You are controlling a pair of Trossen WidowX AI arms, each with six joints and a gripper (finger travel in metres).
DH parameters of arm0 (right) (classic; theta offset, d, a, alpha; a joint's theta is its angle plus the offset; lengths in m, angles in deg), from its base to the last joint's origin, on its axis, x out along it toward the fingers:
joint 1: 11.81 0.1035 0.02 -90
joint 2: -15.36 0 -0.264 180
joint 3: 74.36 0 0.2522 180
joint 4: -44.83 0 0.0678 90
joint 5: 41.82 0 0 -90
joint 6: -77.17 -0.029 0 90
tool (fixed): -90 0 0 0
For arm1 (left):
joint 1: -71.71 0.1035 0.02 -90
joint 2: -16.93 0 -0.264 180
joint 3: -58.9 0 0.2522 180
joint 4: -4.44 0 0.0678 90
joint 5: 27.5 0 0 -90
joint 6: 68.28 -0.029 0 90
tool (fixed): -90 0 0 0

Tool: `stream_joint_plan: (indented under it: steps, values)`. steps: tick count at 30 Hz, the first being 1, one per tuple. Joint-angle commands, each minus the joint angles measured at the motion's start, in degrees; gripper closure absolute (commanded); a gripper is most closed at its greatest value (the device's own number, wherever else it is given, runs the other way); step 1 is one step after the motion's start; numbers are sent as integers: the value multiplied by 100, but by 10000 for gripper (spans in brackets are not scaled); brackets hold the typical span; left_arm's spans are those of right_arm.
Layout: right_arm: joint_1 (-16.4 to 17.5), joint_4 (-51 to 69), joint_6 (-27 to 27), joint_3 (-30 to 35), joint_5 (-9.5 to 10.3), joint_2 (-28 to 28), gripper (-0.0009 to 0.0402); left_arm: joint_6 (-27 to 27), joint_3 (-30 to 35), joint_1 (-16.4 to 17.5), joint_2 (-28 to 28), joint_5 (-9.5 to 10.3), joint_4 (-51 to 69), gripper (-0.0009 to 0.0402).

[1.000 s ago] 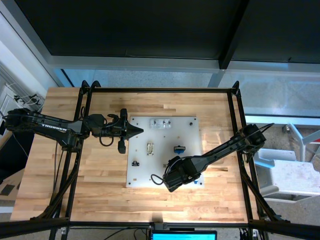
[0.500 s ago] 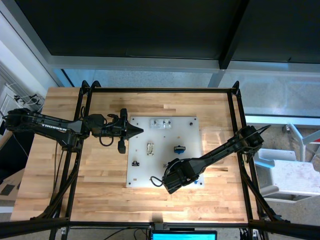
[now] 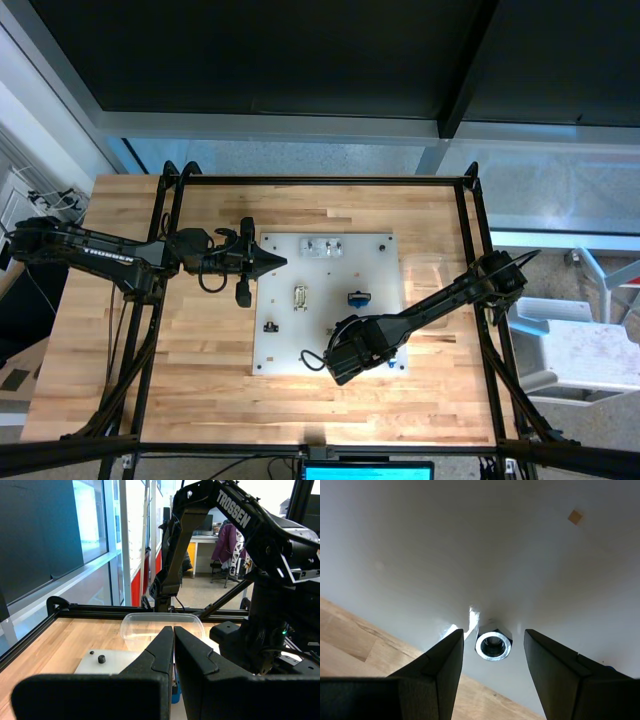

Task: Unfasten the M12 fastener and place in the container

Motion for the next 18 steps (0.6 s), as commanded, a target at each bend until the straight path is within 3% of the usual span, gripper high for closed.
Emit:
stream_joint_plan:
  steps: [1, 6, 18]
  values:
    - [-2, 0, 4, 0, -2, -2, 226, 0, 2, 0, 2, 0, 0, 393]
    - [-17, -7, 24, 0, 2, -2, 248, 0, 2, 0, 2, 0, 0, 393]
    - [-28, -9, 103, 0, 28, -2, 353, 0, 2, 2, 2, 0, 0, 393]
